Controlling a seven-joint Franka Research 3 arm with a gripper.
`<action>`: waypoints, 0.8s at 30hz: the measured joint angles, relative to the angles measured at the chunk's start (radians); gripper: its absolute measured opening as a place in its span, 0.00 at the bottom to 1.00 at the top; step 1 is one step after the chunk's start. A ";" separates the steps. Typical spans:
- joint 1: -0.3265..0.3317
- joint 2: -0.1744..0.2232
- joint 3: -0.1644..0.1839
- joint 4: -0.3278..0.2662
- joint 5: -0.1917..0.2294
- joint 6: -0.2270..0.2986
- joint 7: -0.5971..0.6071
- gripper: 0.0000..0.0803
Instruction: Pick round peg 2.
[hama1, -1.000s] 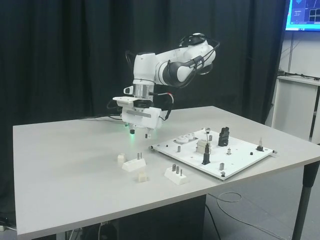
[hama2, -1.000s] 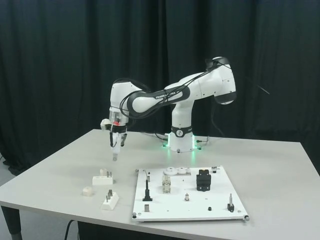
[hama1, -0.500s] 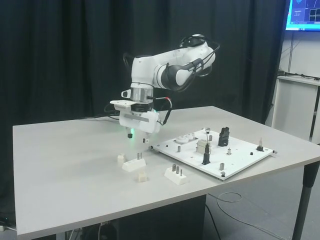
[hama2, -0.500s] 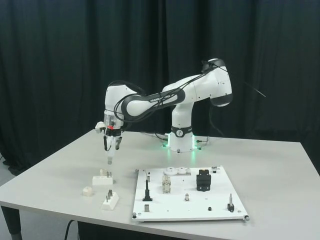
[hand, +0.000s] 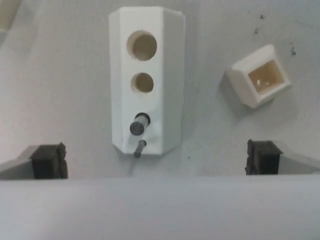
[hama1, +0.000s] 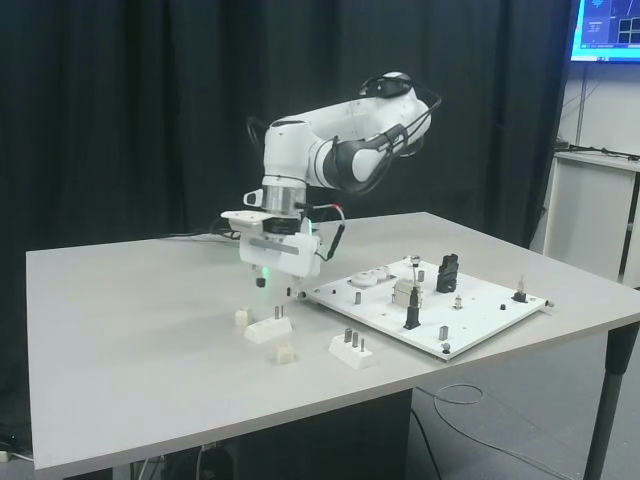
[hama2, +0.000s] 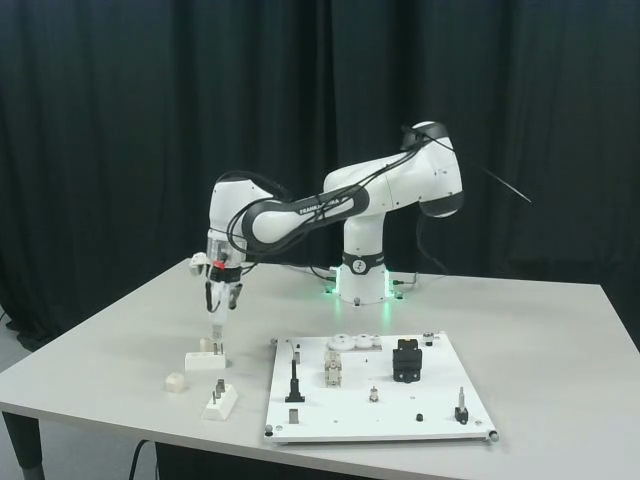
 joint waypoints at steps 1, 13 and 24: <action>-0.001 -0.001 0.004 0.003 0.000 0.000 0.000 1.00; -0.012 -0.016 0.035 0.025 0.001 0.006 0.009 1.00; -0.016 -0.021 0.049 0.028 0.015 0.024 0.009 1.00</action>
